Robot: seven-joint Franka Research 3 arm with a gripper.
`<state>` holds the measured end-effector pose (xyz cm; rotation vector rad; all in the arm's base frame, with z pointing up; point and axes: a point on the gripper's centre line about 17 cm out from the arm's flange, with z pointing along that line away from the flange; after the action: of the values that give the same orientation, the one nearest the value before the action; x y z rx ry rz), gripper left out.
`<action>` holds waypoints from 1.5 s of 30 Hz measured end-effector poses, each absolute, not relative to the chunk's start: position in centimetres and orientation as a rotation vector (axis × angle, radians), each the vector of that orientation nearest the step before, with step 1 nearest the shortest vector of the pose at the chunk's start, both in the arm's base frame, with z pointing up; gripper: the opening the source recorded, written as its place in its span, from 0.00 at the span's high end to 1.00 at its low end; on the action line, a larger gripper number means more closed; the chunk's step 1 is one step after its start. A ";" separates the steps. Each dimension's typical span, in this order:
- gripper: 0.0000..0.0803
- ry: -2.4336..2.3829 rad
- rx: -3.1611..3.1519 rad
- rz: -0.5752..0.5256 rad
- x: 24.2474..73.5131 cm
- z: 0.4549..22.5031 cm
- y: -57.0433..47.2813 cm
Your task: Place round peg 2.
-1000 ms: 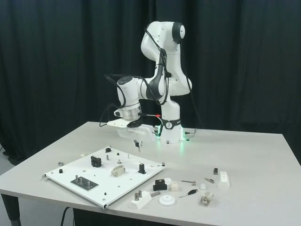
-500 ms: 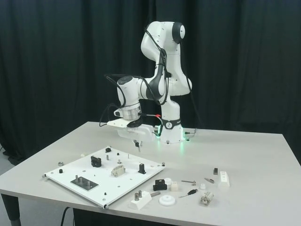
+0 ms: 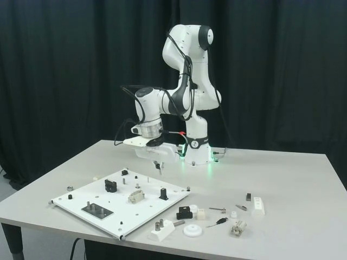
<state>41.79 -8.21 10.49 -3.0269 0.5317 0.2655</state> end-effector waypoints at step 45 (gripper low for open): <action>0.92 0.246 -3.069 0.057 46.6 12.6 -0.3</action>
<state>46.59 -0.29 12.60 -3.0688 0.2455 0.0567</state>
